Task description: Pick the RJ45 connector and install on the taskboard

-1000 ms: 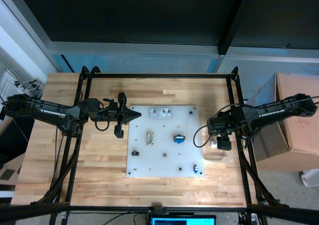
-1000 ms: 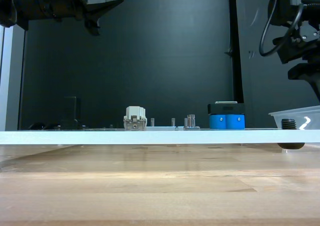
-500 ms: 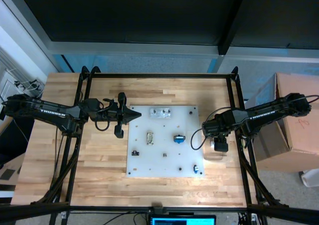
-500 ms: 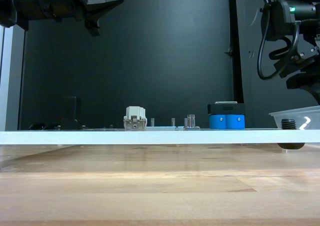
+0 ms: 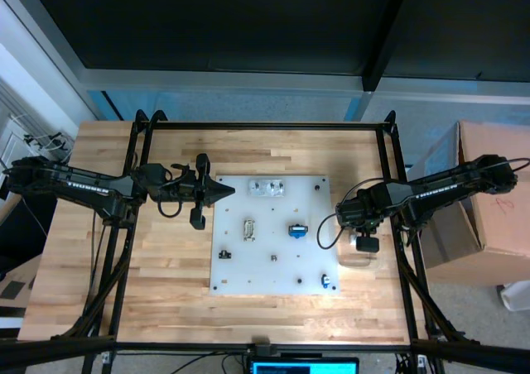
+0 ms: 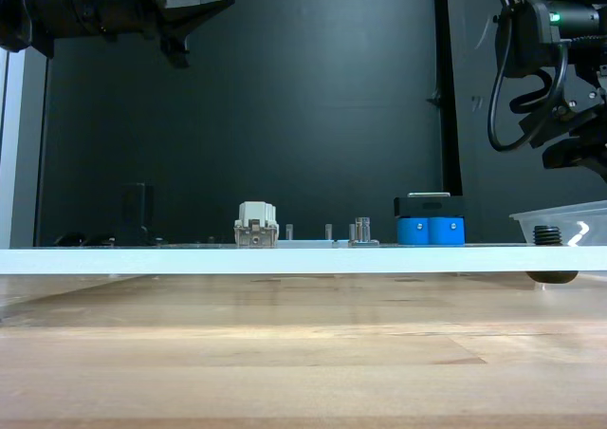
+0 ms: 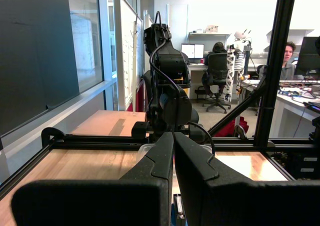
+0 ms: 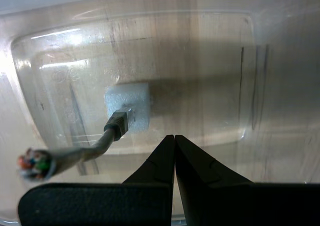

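Approach step, by appearances: right pincer (image 8: pixel 174 138) closed, empty, above tray (image 8: pixel 245 76); RJ45 connector (image 8: pixel 119 120) free on foam (image 8: pixel 136 97) just ahead. Left pincer (image 7: pixel 173 136) closed, empty, beside taskboard (image 5: pixel 248 266). Next, likely: open, descend.

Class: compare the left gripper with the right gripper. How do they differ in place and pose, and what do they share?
Place: left gripper above the task board's left edge; right gripper above the clear tray beside the board. Pose: left gripper points level across the table; right gripper points down at the RJ45 connector lying free in the tray. Shared: both shut, holding nothing.
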